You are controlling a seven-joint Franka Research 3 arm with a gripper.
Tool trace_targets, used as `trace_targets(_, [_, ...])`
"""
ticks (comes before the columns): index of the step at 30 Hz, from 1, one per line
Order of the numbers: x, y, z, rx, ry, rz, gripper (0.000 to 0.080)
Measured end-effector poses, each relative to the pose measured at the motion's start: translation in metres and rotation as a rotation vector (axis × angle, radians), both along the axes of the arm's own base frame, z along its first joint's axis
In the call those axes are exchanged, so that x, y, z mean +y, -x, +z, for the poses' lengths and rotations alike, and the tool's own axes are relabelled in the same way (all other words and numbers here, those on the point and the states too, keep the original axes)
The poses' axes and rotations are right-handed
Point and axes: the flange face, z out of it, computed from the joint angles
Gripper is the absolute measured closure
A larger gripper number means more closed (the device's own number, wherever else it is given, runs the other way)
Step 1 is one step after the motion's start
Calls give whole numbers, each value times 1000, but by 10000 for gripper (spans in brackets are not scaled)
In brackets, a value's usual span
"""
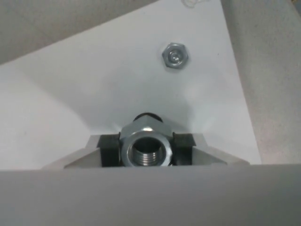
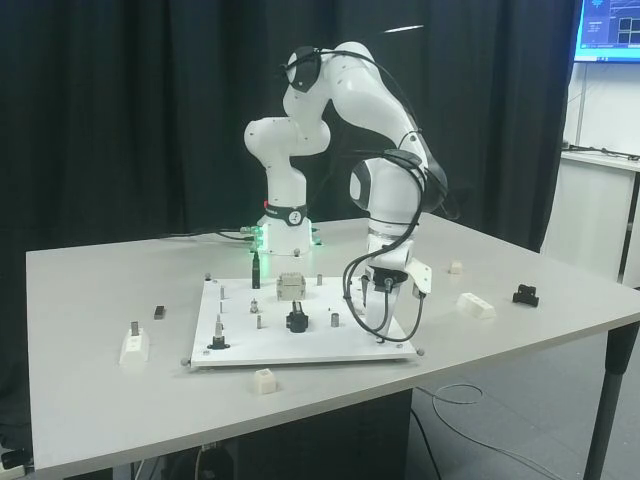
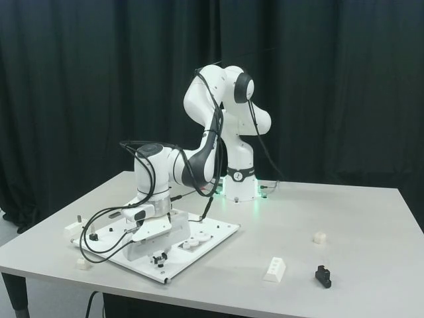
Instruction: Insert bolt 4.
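Clamped between the black pads [image 1: 107, 149] of the gripper [image 1: 146, 151], low in the wrist frame, sits bolt 4 [image 1: 144, 147]: a hexagonal metal part whose threaded bore faces the camera. Its lower end is hidden by its own body, so whether it has reached a hole cannot be told.

Procedure, as judged from this pose:
1. Keep the part upright and square to the white board [image 1: 84, 94].
2. Lower it without side load; tilt would likely bind it at the hole's edge.
3. Release only once it is seated.

Surroundings: a second hex nut [image 1: 175, 56] stands on the board in the upper middle of the wrist frame, well apart from the held part and outside the descent path. In the first room view the gripper [image 2: 385, 325] works at the board's right end; small fixtures [image 2: 296, 321] stand at frame centre, near but not touching. A white block [image 2: 475, 305] and a black piece [image 2: 525, 294] lie on the grey table [image 2: 90, 300] at right, clear of the work.
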Motion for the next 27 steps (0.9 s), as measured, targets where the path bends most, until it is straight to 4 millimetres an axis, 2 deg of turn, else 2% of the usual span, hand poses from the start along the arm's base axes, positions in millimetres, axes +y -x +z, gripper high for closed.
trace_targets(17, [-1, 0, 0, -1, -3, -17, 578])
trace_targets(27, [-1, 0, 0, -3, -3, -84, 578])
